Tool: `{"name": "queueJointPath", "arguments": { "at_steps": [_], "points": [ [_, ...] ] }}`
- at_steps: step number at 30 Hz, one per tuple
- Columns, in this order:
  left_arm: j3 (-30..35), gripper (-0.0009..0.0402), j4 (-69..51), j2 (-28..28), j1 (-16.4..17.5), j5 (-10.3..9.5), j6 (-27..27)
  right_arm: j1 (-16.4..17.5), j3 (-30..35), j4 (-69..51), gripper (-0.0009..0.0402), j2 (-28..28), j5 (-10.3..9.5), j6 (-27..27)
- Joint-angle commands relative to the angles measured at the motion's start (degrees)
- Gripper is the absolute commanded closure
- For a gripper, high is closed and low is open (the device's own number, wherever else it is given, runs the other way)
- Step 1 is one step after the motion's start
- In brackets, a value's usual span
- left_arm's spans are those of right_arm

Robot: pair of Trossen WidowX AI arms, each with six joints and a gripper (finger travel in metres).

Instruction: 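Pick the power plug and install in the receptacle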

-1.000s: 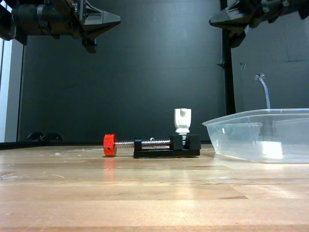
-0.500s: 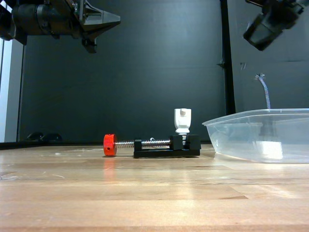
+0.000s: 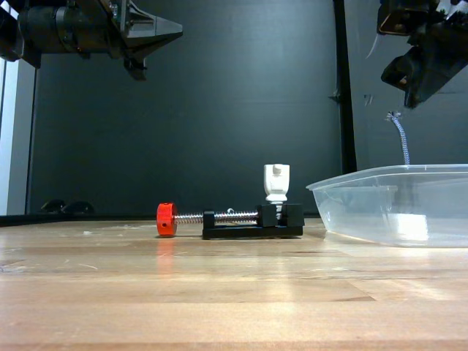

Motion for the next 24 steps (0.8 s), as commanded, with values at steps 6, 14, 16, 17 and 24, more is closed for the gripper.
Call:
{"name": "queueJointPath", "arguments": {
  "at_steps": [6, 14, 16, 17, 24],
  "points": [
    [0.02, 0.0393, 0.02, 0.00, 0.00, 0.02, 0.00, 1.25, -2.78, 2.71, 0.0216, 2.99, 0.15, 1.53],
    [0.02, 0.0393, 0.02, 0.00, 0.00, 0.02, 0.00, 2.47, -5.60, 7.63, 0.0186, 6.10, 1.60, 2.99],
    [0.02, 0.0393, 0.00, 0.00, 0.00, 0.02, 0.00, 2.49, -6.25, 9.29, 0.0187, 6.86, 1.60, 2.99],
    [0.02, 0.0393, 0.02, 0.00, 0.00, 0.02, 0.00, 2.49, -6.51, 9.94, 0.0187, 7.32, 1.60, 2.99],
    [0.02, 0.0393, 0.02, 0.00, 0.00, 0.02, 0.00, 2.69, -7.26, 13.64, 0.0187, 10.86, 1.68, 2.99]
  ]
}}
